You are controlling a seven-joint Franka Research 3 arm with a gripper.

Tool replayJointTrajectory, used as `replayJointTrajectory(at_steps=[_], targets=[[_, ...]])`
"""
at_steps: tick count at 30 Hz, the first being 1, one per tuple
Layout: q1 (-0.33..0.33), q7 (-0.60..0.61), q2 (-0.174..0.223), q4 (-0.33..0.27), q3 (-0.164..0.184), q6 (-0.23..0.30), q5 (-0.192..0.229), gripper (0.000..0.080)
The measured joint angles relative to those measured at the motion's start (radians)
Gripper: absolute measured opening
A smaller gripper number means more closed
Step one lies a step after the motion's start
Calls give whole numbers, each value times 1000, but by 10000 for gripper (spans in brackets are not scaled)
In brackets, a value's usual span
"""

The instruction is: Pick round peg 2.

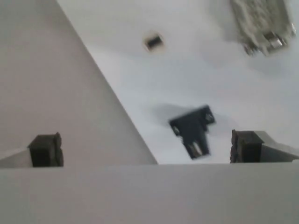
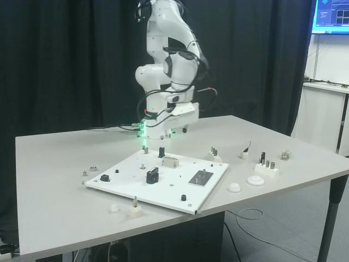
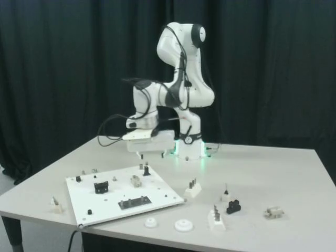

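My gripper (image 1: 145, 148) is open, its two black fingertips (image 1: 46, 150) wide apart with nothing between them. It hangs above the back edge of the white board (image 2: 210, 188), as the room views show the gripper (image 2: 163, 134) (image 3: 140, 153). Below it in the wrist view lies a black part (image 1: 193, 129) on the board. Upright pegs stand in two white holders on the table, one (image 2: 214, 154) (image 3: 192, 189) close to the board and one (image 2: 266, 168) (image 3: 216, 219) farther out. I cannot tell which peg is round peg 2. Both holders are well away from the gripper.
The board carries a grey connector (image 1: 261, 25) (image 2: 170, 161), a black knob (image 2: 152, 176) and a grey plate with pins (image 2: 200, 177). White discs (image 2: 254, 180) (image 2: 234, 188), a black clip (image 3: 233, 207) and small grey parts (image 2: 285, 155) lie on the grey table (image 2: 49, 185).
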Motion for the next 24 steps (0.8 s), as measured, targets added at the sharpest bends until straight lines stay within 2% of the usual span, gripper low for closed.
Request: replayJointTrajectory(at_steps=[10, 24], targets=[[82, 163, 15, 17, 59, 57, 0, 800], [153, 343, 98, 91, 144, 136, 15, 800]])
